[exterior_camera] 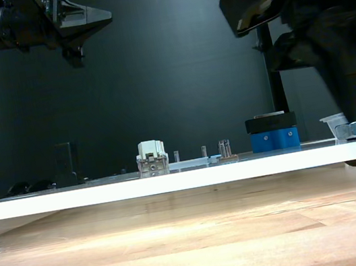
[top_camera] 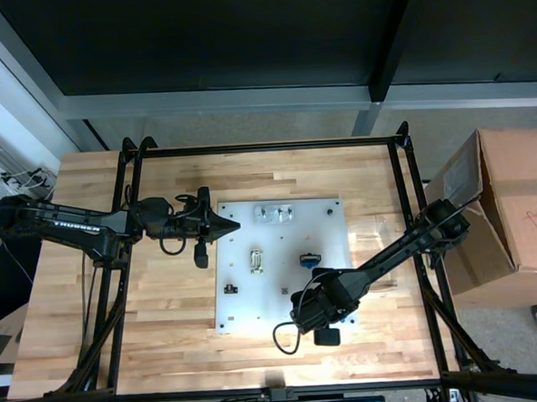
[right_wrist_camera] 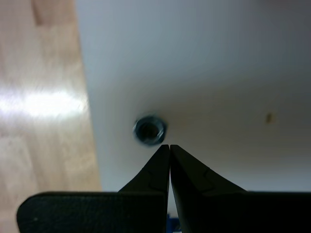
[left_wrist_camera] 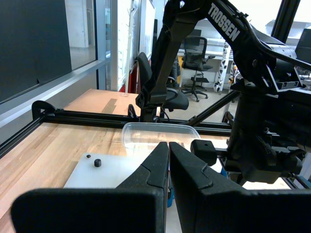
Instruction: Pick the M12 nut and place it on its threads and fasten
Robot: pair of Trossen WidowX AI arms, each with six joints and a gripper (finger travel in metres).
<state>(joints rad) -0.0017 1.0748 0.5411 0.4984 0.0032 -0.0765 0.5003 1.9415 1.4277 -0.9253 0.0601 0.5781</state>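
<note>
The right gripper (right_wrist_camera: pixel 169 146) hangs low over the white board (top_camera: pixel 257 304) near its near right edge, fingers pressed together and holding nothing. Just off their tips, the silver nut (right_wrist_camera: pixel 149 130) sits free on its stud (exterior_camera: pixel 355 139), which shows as a dark band beneath it. The left gripper (left_wrist_camera: pixel 168 144) hovers high by the board's left edge, also closed and empty.
</note>
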